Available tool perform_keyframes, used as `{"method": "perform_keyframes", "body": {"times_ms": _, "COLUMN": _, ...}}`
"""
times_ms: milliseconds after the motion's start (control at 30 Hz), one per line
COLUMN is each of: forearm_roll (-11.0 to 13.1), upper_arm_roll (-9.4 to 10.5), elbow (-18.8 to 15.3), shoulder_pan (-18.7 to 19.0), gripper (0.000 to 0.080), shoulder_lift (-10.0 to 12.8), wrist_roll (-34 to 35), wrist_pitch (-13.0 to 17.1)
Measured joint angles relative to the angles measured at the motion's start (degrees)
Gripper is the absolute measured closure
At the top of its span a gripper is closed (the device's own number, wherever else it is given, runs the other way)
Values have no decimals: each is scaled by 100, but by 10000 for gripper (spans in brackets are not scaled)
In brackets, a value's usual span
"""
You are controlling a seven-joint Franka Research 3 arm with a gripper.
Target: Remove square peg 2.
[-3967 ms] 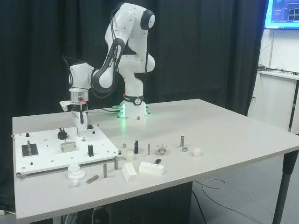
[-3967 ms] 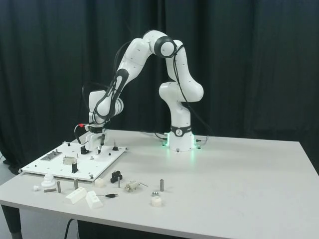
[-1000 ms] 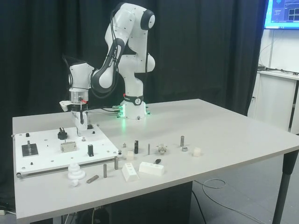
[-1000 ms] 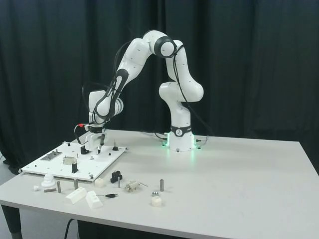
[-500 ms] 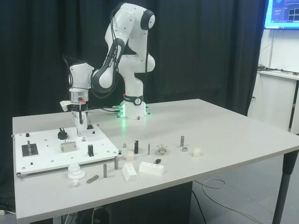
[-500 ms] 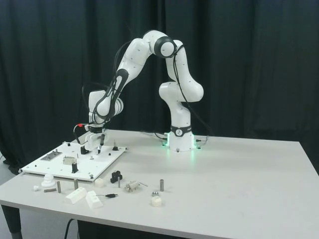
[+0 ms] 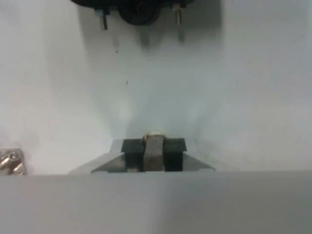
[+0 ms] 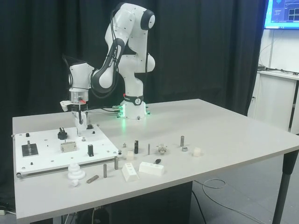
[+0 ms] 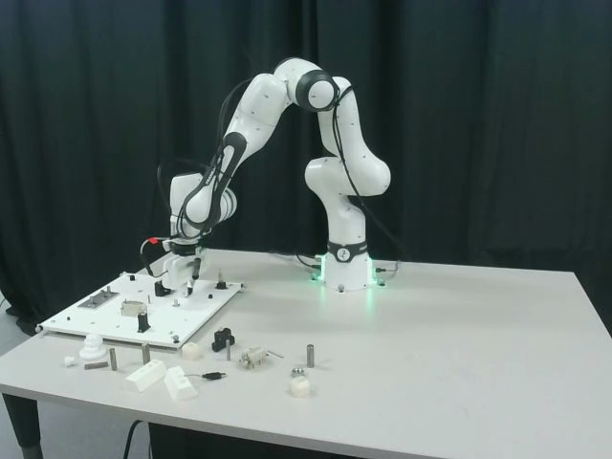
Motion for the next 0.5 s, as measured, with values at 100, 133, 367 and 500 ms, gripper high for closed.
{"method": "perform_keyframes", "body": {"times_ms": 100, "forearm_roll": 0, "upper_arm_roll": 0, "elbow": 0, "shoulder_pan": 2, "gripper": 725, "shoulder_lift": 0, "wrist_roll": 21, "wrist_pitch": 2}}
{"method": "perform_keyframes", "body": {"times_ms": 133, "forearm_roll": 0, "upper_arm_roll": 0, "elbow": 0, "shoulder_pan": 2, "gripper": 725, "shoulder_lift": 0, "wrist_roll": 22, "wrist_pitch": 3}}
{"method": "perform_keyframes", "body": {"times_ms": 367, "forearm_roll": -23, "upper_arm_roll": -1, "elbow": 0, "shoulder_pan": 8, "gripper": 725, "shoulder_lift": 0, "wrist_roll": 22, "wrist_pitch": 6}}
{"method": "perform_keyframes", "body": {"times_ms": 500, "forearm_roll": -33, "upper_arm_roll": -1, "elbow": 0, "shoulder_pan": 10, "gripper": 725, "shoulder_lift": 0, "wrist_roll": 22, "wrist_pitch": 7}}
